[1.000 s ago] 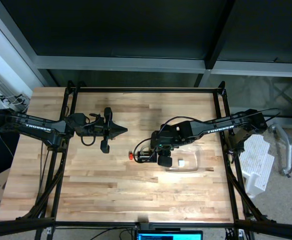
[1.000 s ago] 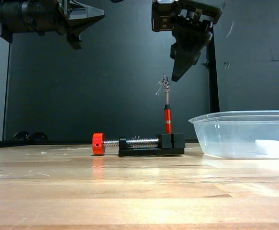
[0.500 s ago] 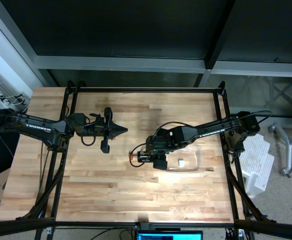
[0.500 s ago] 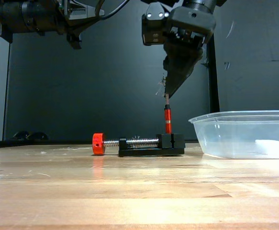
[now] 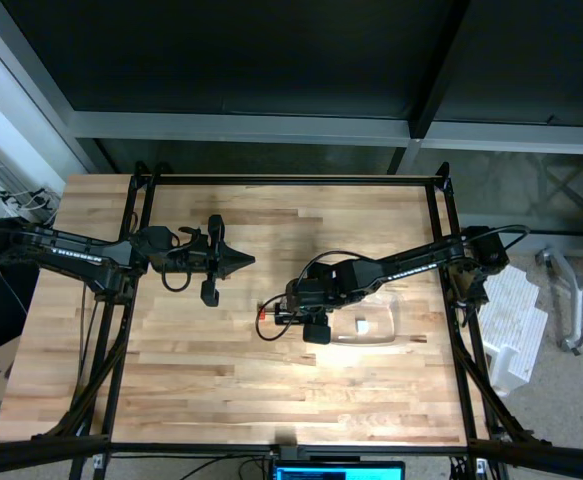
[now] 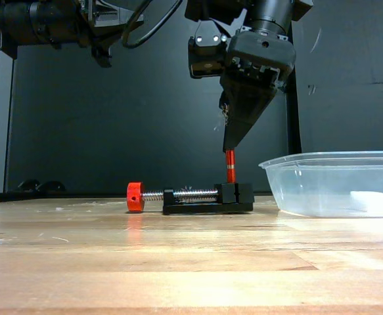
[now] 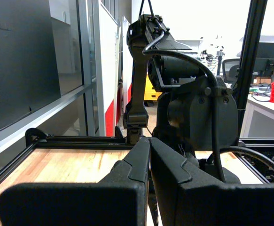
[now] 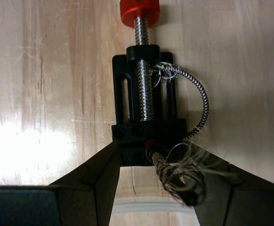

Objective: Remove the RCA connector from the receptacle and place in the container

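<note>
Upper end of the RCA connector [image 6: 230, 166] hidden behind the right gripper [image 6: 229, 143]

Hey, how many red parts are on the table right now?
2. The red knob at the receptacle's left end, and the RCA connector standing upright in it, inside the open right gripper. Left gripper hangs shut over the table, left side. None looks hidden.

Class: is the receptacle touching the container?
Apart: right wrist view shows a gap between receptacle and container. Right end effector, open, flanks connector; left end effector parked high, shut.
</note>
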